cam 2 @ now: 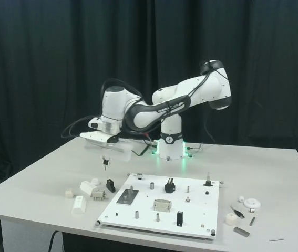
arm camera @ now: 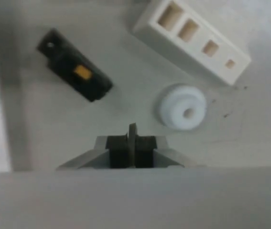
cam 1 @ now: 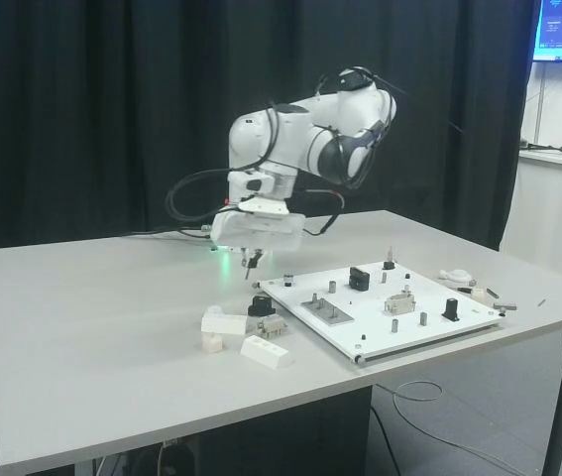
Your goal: Place square peg 1.
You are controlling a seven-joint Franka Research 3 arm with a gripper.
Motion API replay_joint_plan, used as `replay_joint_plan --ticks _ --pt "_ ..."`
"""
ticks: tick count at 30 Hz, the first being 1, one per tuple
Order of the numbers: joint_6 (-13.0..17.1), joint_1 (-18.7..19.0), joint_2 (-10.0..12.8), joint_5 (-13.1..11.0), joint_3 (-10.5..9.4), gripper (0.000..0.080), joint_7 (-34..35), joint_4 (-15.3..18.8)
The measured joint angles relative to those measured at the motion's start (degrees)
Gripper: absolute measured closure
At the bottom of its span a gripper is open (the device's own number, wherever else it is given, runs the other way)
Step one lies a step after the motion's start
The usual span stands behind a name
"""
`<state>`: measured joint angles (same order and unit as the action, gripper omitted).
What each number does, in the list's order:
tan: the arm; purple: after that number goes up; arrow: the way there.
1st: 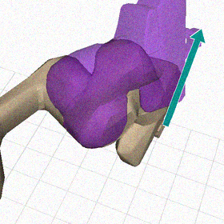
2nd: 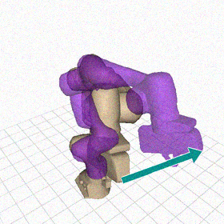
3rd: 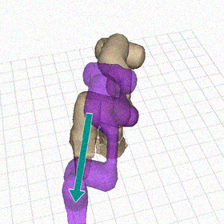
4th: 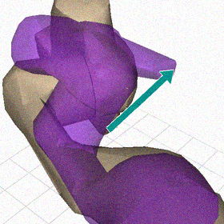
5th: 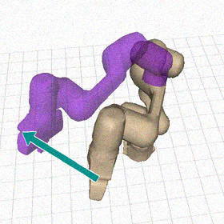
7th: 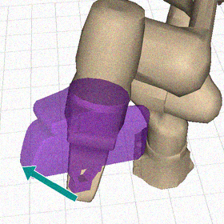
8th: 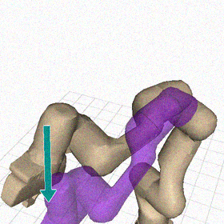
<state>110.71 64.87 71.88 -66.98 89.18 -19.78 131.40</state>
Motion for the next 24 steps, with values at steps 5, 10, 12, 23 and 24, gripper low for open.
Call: replay_joint_plan --ticks 5,10,12,23,24 --pt "-0.2 -2.4 0.6 -2.7 -0.58 0.0776 -2.9 0.1" --pt "-0.7 -4.3 0.9 -4.8 -1.61 0.0776 -5.1 0.1" --pt "-1.1 -4.9 1.1 -5.5 -1.98 0.0776 -6.1 0.1" --pt "-2.9 -6.8 1.7 -8.1 -3.29 0.0776 -9.7 -0.3" --pt "-2.9 -6.9 1.7 -8.3 -3.39 0.0776 -9.9 -0.4"
